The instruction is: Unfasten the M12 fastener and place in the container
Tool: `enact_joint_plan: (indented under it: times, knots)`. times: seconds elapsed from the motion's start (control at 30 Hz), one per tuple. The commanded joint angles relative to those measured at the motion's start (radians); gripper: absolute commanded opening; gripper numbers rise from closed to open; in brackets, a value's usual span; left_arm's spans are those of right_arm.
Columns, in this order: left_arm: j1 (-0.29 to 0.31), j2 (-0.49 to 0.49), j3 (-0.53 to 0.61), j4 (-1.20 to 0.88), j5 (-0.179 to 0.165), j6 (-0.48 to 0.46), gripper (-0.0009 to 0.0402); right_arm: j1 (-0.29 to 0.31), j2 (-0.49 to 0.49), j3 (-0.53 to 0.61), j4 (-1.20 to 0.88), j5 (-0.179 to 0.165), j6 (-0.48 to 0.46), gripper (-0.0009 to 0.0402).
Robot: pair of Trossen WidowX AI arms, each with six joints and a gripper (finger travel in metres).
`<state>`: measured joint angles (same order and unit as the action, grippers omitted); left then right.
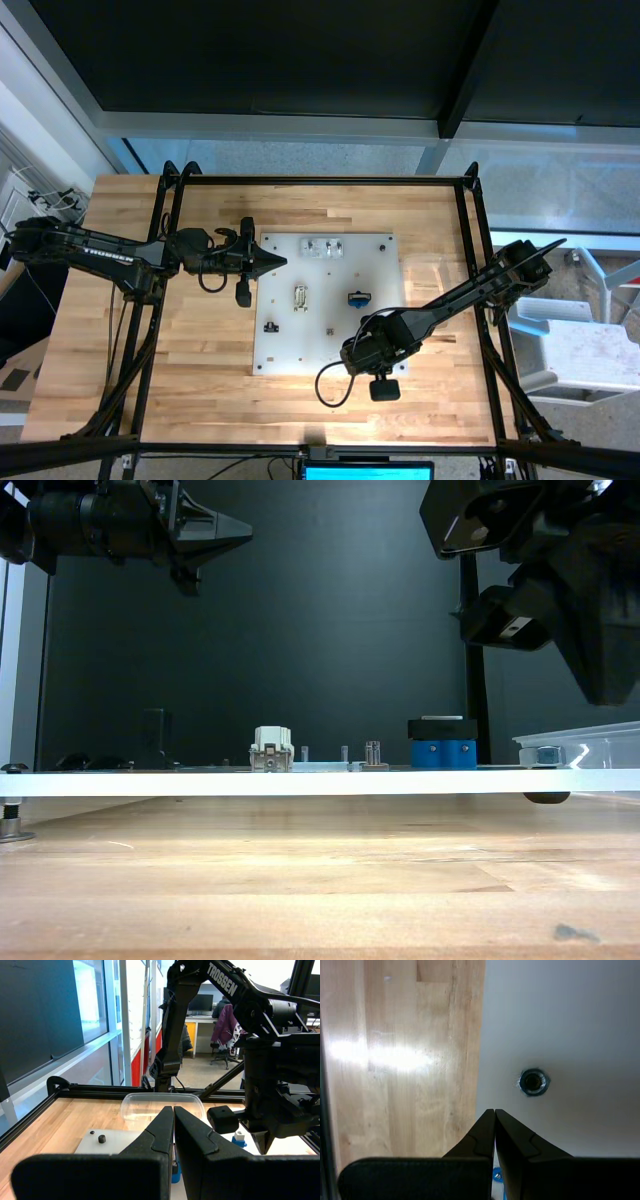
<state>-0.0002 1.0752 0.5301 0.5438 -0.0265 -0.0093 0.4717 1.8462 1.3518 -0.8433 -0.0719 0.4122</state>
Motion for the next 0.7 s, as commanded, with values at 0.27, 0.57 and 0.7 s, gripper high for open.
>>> enact_joint_plan:
  times: [0.27,0.57,0.7]
  knots:
    - [0.0,0.0,0.0,0.0,0.0,0.0,0.0,0.0,0.028,-0.034,0.051,0.027,0.0,0.0]
    - [0.0,0.0,0.0,0.0,0.0,0.0,0.0,0.0,0.028,-0.056,0.096,0.028,-0.002,0.0]
    - [0.0,0.0,0.0,0.0,0.0,0.0,0.0,0.0,0.027,-0.058,0.093,0.029,-0.004,0.0]
